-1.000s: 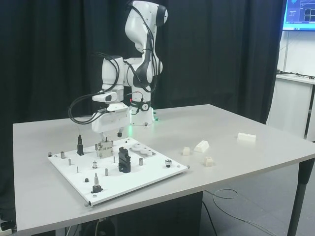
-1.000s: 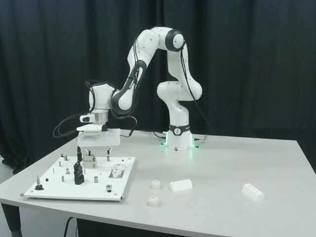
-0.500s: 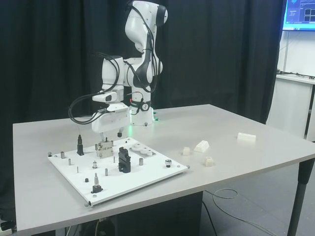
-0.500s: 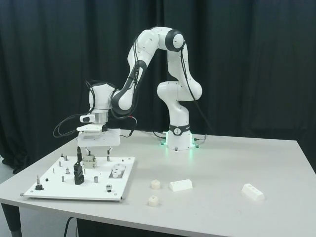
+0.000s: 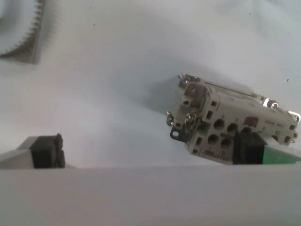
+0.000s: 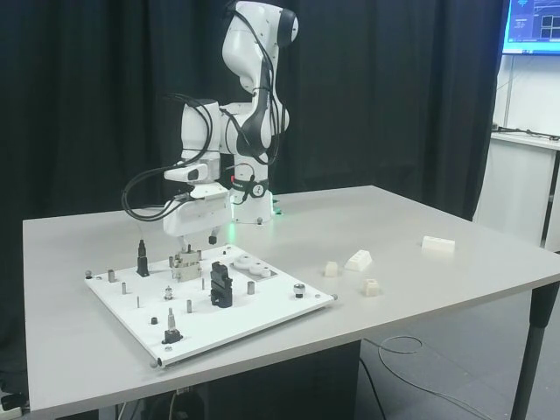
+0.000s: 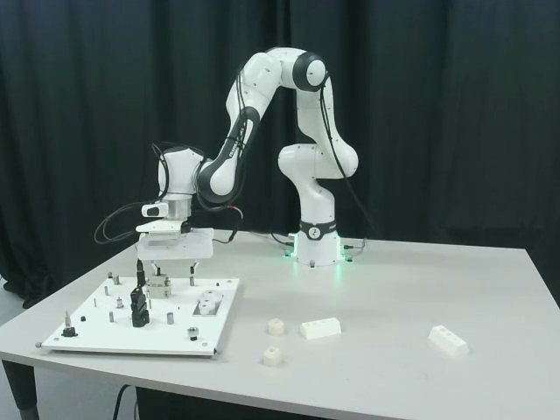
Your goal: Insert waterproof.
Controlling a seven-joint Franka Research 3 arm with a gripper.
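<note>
On board: white pin-holed connector (image 5: 225, 127).

Even overhead light brightens the desk (image 7: 420, 289) against black curtains (image 7: 437, 114), shadows soft, while the wrist view is hazy and blurred.

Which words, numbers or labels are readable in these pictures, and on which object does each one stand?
None can be read.
Connector block: a small dark label and faint marks by its holes, too blurred to read.
Monitor at the room's edge: lines of text, too small to read.
White board and loose white blocks: no markings visible.
</note>
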